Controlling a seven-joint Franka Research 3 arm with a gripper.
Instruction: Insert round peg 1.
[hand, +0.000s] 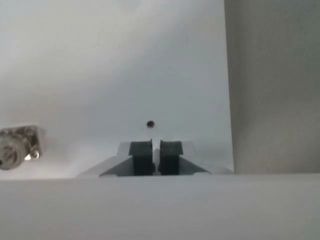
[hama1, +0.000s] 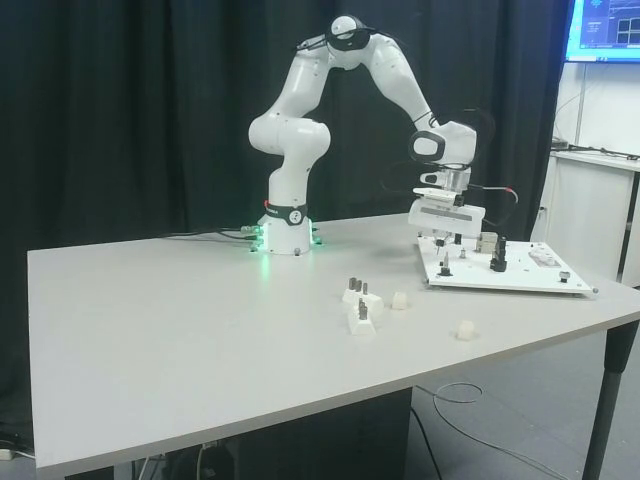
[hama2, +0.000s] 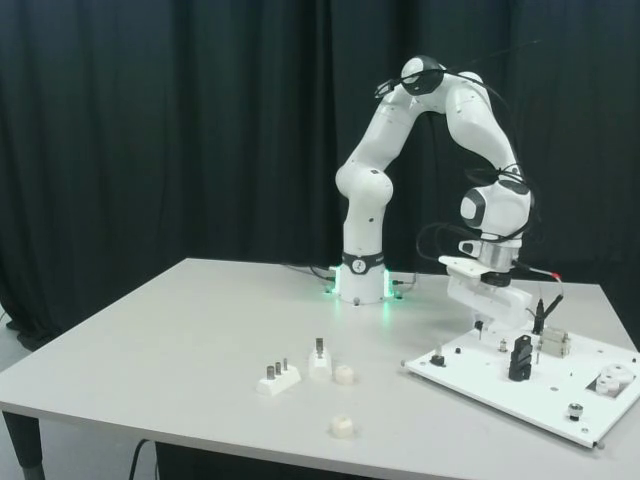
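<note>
White and jointed, the robot arm (hama2: 420, 150) rises from a base ringed with green light (hama2: 362, 290) on a grey counter (hama1: 180, 330), arches over and reaches down to a white board (hama2: 560, 395) lying flat on the counter. Black curtains hang behind.

The hand (hand: 156, 155) hovers low over the board's near end, pointing straight down. In the wrist view its two black fingers (hand: 141, 157) stand almost together, with only a thin slit between them. Something pale shows in that slit, but it cannot be told from these pictures whether this is a held peg or just the board showing through. Just beyond the fingertips, a small dark round hole (hand: 150, 124) sits in the board's surface, in line with the gap. A metal fitting (hand: 17, 146) is fixed to the board well off to one side.

Well apart from the hand, out on the open counter, two small white holders (hama2: 278, 380) carry short upright pegs (hama2: 319, 346) (which of them is round peg 1 cannot be told at this distance). Two small white blocks (hama2: 343, 425) lie near the holders.

On the board itself, both room views show a black upright fixture (hama2: 519, 358) and a few other small parts beyond the hand.
</note>
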